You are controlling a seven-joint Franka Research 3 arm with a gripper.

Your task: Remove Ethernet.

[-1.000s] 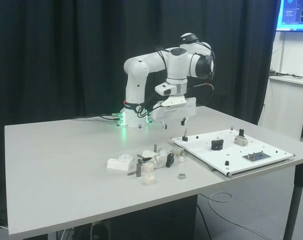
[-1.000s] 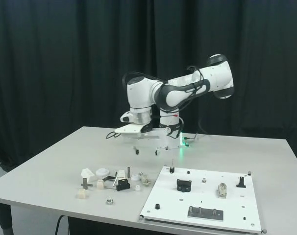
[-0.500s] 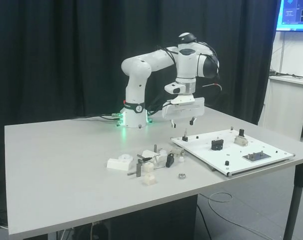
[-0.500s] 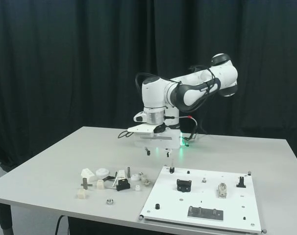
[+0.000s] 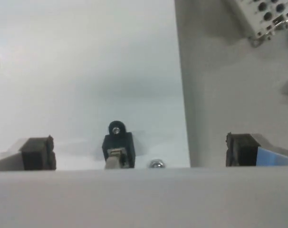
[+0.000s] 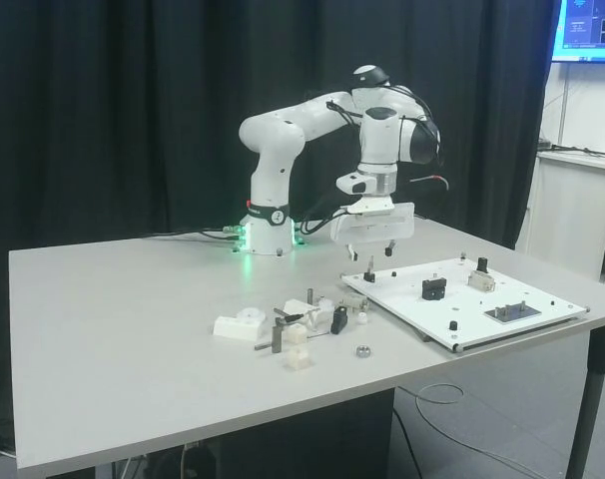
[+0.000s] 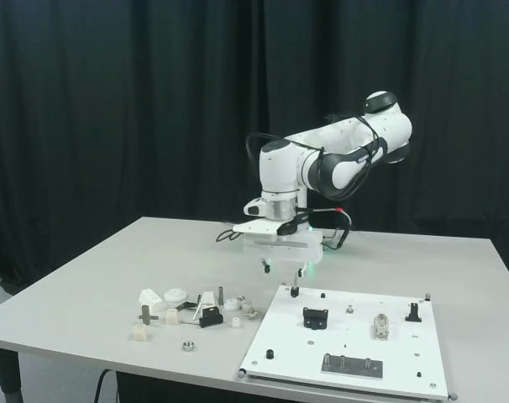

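The Ethernet plug [image 5: 113,159] is a small grey piece standing in a black socket [image 5: 119,144] at the near-left corner of the white board [image 5: 82,71]. In the room views the plug and socket [image 6: 368,271] [image 7: 295,290] sit just inside the board's edge [image 6: 502,329] [image 7: 263,336]. My gripper [image 5: 139,152] [image 6: 370,251] [image 7: 283,268] hangs open a short way above that corner. Both black fingertips [image 5: 37,153] are apart from the plug, one on each side, with nothing between them.
Several small loose parts [image 6: 293,329] [image 7: 196,311] lie on the grey table beside the board; a white perforated block [image 5: 267,16] is among them. On the board stand a black block [image 6: 433,289] [image 7: 315,317], a grey connector [image 7: 380,326] and a grey plate [image 7: 351,365].
The arm has swung from near its base toward the board. The gripper travelled sideways and now hangs over the board's corner with the plug. Its fingers stay apart.
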